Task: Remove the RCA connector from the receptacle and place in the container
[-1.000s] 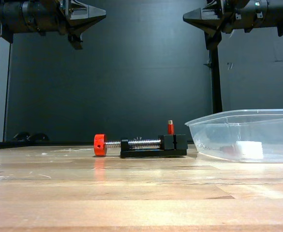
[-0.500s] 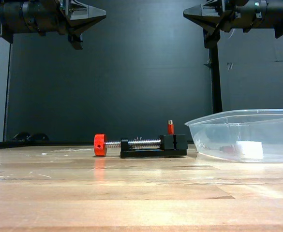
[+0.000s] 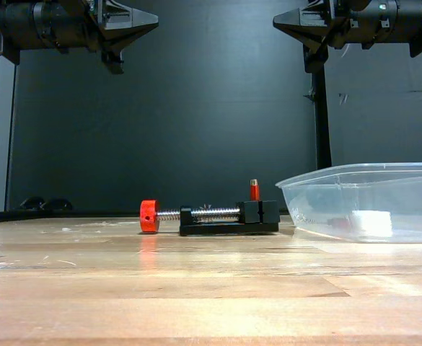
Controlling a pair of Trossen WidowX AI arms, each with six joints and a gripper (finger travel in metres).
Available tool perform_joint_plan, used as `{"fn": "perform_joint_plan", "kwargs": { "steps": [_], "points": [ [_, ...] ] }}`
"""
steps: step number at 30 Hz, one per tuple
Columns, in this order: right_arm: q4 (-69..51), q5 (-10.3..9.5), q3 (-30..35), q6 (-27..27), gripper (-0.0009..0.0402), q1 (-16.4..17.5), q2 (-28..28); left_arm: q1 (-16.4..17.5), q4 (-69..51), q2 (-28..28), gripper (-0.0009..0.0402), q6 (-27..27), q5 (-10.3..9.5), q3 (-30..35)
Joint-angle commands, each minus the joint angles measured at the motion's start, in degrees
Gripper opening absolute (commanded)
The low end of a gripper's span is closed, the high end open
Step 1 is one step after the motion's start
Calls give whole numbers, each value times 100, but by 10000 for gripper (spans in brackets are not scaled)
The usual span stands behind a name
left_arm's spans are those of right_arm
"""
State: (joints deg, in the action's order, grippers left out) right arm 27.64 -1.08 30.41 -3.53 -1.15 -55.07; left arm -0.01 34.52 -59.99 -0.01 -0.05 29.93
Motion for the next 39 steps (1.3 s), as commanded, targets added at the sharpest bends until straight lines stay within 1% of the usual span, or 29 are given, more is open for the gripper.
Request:
{"fn": "perform_joint_plan", "kwargs": {
  "steps": [1, 39],
  "points": [
    [-22, 0, 4, -2, 0, 2, -4, 2, 2, -2, 0, 0, 2, 2],
    [-118, 0, 4, -4, 0, 2, -4, 2, 2, -2, 0, 0, 2, 2]
  ]
}}
